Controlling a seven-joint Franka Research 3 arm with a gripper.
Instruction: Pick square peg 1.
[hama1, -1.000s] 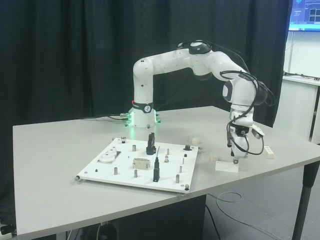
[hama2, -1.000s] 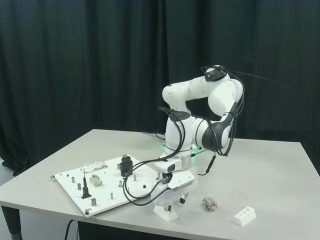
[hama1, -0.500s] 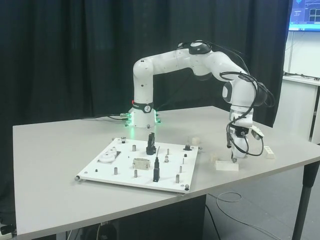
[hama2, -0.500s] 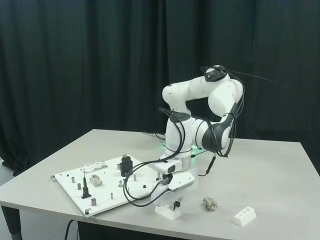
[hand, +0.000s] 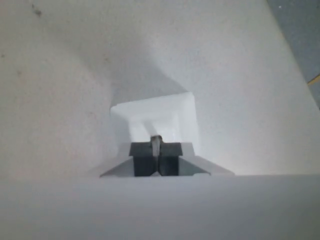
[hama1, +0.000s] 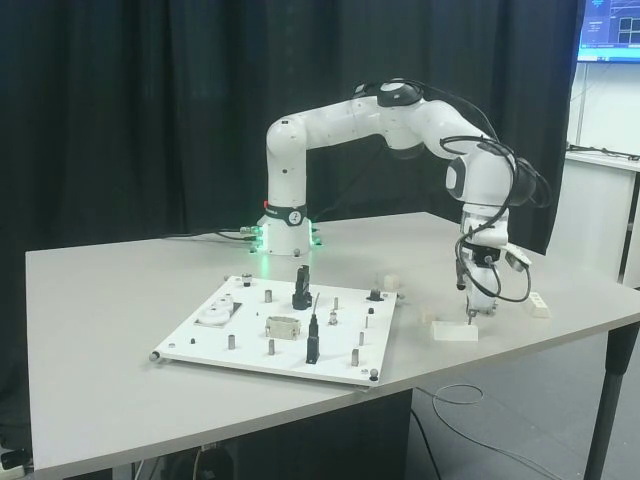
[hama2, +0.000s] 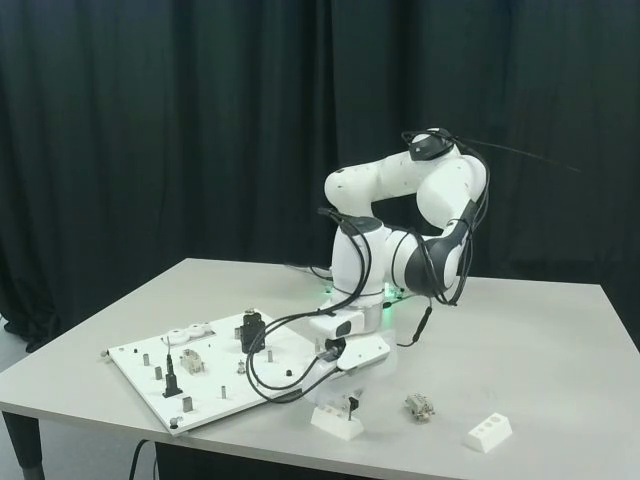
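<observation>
1. Nearest the front edge of the counter (hama1: 100, 300), one white board (hama1: 195, 340) is laid flat. It is studded with small posts and fixtures, too small to be counted surely.
2. Just beside the board, one white holder block (hama1: 455, 332) is seen, and the peg (hand: 156, 144) is held upright just above it.
3. The jaws are closed on that single grey peg, as is shown plainly in the wrist view.
4. The grasp is judged made, and the peg appears drawn out of the block. Only carrying it well clear is judged left.
5. Near the block, three loose pieces are counted: one small connector (hama2: 418, 407), one white slotted block (hama2: 488, 430) and one small cube (hama1: 388, 282).
6. Farther back, one white arm (hama1: 340, 115) is bolted to the counter, with green light at its base, and one black curtain (hama1: 120, 100) is hung behind it.
</observation>
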